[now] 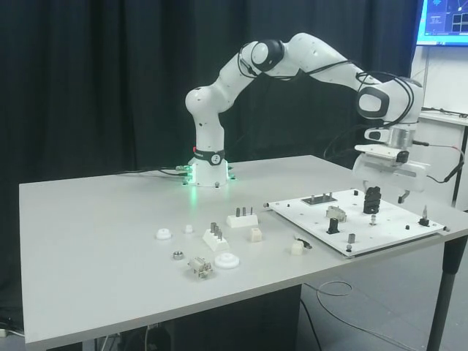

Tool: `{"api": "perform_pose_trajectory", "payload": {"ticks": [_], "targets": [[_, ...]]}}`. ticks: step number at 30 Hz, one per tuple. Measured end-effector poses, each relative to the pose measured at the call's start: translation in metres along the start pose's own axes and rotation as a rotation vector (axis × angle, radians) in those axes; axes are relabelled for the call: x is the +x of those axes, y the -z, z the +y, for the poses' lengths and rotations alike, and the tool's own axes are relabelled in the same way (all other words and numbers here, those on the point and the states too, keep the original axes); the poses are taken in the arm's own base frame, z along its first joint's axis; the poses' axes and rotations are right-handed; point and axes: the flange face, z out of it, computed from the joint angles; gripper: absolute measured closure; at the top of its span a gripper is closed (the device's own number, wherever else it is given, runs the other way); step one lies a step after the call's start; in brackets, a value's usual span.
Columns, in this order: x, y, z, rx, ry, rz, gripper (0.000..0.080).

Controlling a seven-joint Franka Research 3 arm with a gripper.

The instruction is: Pick BNC.

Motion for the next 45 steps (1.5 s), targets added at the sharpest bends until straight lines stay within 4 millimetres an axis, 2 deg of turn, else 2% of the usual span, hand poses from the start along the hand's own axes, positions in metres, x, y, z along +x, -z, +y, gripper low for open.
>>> {"api": "perform_pose_trajectory", "payload": {"ticks": [11,45], "targets": [[-0.001,-0.012,0.001,-0.034,-0.113,-0.033,0.0003],[0.005,-0.065,0.014,-0.074,-0.225,-0.132,0.0003]]}}
